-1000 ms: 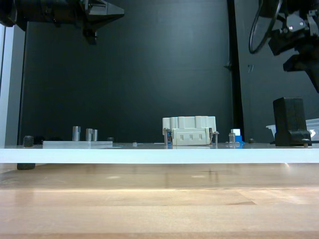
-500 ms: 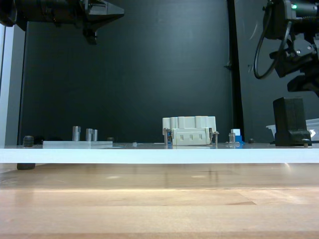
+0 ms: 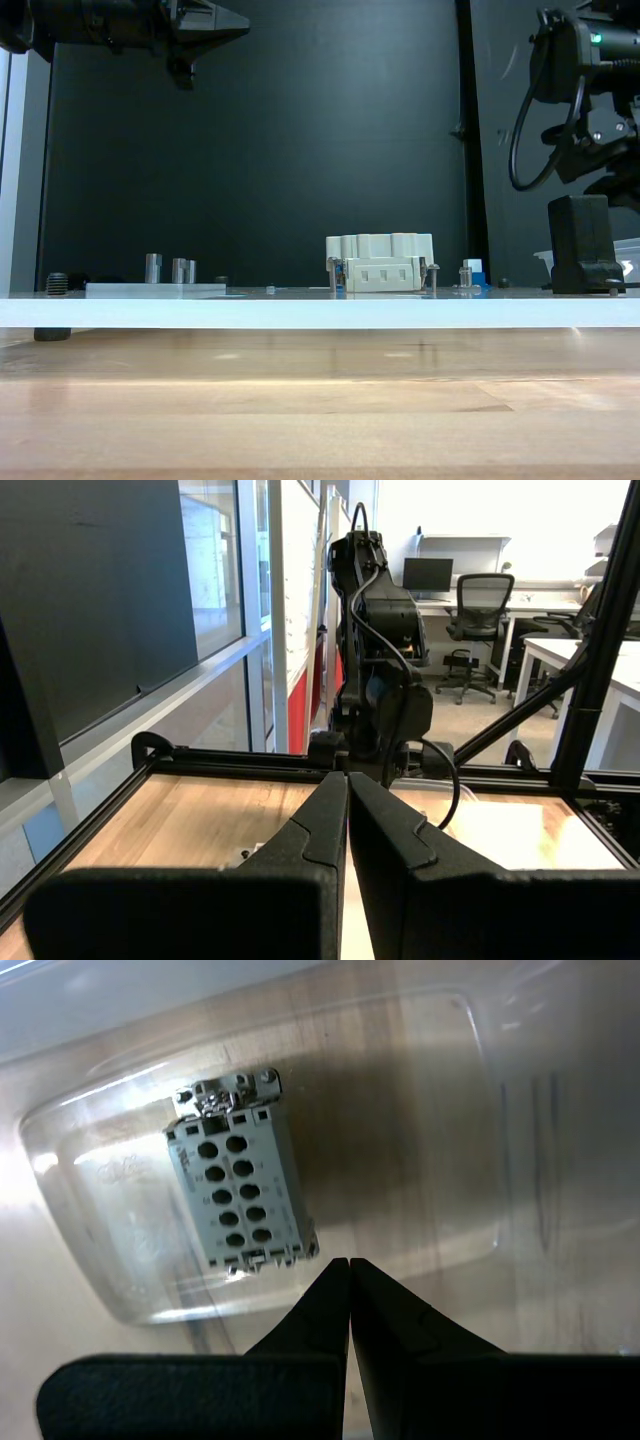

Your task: Pick the HAN10E connector and install in the HAN10E hub

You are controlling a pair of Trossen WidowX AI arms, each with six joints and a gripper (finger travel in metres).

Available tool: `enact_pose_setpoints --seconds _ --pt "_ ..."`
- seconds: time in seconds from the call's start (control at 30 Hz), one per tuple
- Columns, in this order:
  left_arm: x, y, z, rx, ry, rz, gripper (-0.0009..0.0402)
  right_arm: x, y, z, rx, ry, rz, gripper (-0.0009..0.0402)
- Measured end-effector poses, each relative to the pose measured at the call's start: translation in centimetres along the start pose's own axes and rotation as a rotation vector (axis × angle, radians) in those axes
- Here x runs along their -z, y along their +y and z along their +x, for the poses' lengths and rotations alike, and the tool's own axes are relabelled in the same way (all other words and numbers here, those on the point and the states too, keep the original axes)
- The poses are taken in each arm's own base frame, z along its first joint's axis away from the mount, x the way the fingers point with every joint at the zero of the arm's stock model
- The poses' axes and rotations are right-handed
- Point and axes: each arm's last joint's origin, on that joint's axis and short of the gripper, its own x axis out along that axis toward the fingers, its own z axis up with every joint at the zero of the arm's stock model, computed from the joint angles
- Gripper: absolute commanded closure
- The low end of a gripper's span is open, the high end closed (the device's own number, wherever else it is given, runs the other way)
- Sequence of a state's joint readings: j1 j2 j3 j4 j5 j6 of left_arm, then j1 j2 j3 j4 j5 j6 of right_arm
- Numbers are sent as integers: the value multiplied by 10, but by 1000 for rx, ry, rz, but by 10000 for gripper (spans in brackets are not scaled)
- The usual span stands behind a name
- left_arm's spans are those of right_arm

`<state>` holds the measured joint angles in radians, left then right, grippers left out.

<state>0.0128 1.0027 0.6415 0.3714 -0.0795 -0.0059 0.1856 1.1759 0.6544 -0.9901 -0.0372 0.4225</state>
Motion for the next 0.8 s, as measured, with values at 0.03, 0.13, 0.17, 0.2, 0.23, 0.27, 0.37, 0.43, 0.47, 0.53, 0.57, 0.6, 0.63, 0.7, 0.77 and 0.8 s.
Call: enact_pose_setpoints --seconds 0.03,0.13,0.17,0.2,0.23,0.27,0.37,0.43,0.47,0.53,0.57,0.6,0.63,0.7,0.77,0.8 --pt "0 0 0 0 0 0 393 0 0 2 1 2 3 393" --pt "0 0 0 0 0 0 393 1 -1 9 15 5 24 393" --pt "0 0 0 0 0 0 393 1 -1 11 19 5 25 393" --pt "0 0 0 0 0 0 393 1 -1 13 22 6 24 393" --pt "0 0 0 0 0 0 393 1 -1 14 23 7 24 393" --pt "0 0 0 0 0 0 393 1 -1 16 22 6 24 393" --pt "0 0 0 0 0 0 393 2 -1 17 23 6 21 393" --pt "0 0 0 0 0 0 393 2 -1 17 22 7 15 393" --pt "0 0 0 0 0 0 393 2 -1 17 22 7 13 393" --pt "0 0 0 0 0 0 393 2 -1 17 21 7 12 393" --pt "0 0 0 0 0 0 393 2 -1 18 20 8 8 393" --pt "0 0 0 0 0 0 393 3 -1 18 18 9 5 393" --pt "0 0 0 0 0 0 393 3 -1 18 15 10 3 393" --pt "0 0 0 0 0 0 393 3 -1 18 14 11 0 393" --pt "0 0 0 0 0 0 393 3 -1 18 10 12 -3 391" --pt "0 0 0 0 0 0 393 3 0 18 4 13 -5 386"
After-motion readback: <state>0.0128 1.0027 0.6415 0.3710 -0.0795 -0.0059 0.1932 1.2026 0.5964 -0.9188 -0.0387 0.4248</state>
